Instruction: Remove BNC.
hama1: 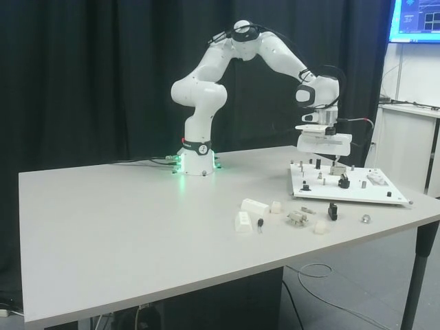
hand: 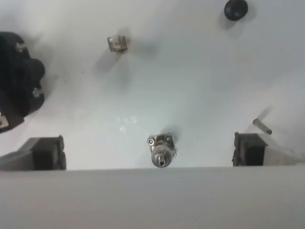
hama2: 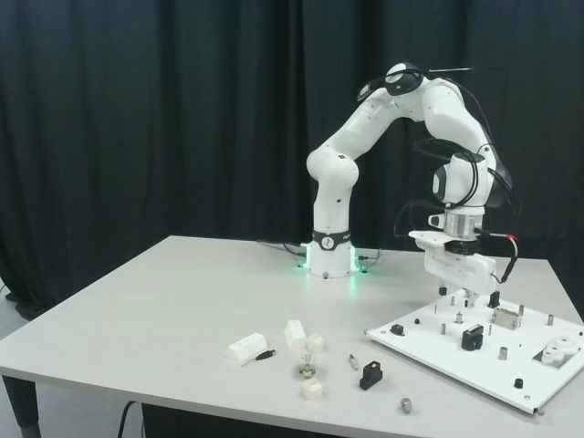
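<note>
**Claw lined up over the BNC, not yet gripping**

The step in hand looks like the approach. The claw [hand: 148, 151] hangs above the white board [hand: 190, 86] with its two fingers [hand: 46, 153] wide apart and holding nothing. The BNC connector [hand: 162, 150] stands upright on the board, between the fingertips and touching neither of them. The board lies on the grey counter [hama1: 137, 220], near several loose parts.

The next move probably calls for a straight descent, then closing on the metal barrel; a BNC usually needs a small twist before lifting.

I can read no brand or label.
</note>
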### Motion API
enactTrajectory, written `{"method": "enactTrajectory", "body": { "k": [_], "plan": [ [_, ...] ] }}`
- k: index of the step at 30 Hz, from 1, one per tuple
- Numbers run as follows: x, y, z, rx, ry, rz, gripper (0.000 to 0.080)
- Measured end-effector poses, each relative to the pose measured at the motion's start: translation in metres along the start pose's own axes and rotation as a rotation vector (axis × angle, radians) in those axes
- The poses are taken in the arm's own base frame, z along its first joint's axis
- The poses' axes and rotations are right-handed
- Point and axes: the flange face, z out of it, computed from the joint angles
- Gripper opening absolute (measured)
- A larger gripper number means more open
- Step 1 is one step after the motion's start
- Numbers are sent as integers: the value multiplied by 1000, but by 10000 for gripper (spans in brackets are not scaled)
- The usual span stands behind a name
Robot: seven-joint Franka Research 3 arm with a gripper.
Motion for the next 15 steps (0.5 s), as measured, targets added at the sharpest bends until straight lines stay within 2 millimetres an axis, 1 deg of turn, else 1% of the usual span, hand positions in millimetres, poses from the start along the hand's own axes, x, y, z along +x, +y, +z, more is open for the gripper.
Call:
{"method": "enactTrajectory", "body": {
  "k": [4, 5, 15],
  "plan": [
    [0, -1, -1, 1, 1, 3, 704],
    [1, -1, -1, 1, 1, 4, 796],
    [3, -4, -4, -6, 4, 9, 796]
  ]
}}
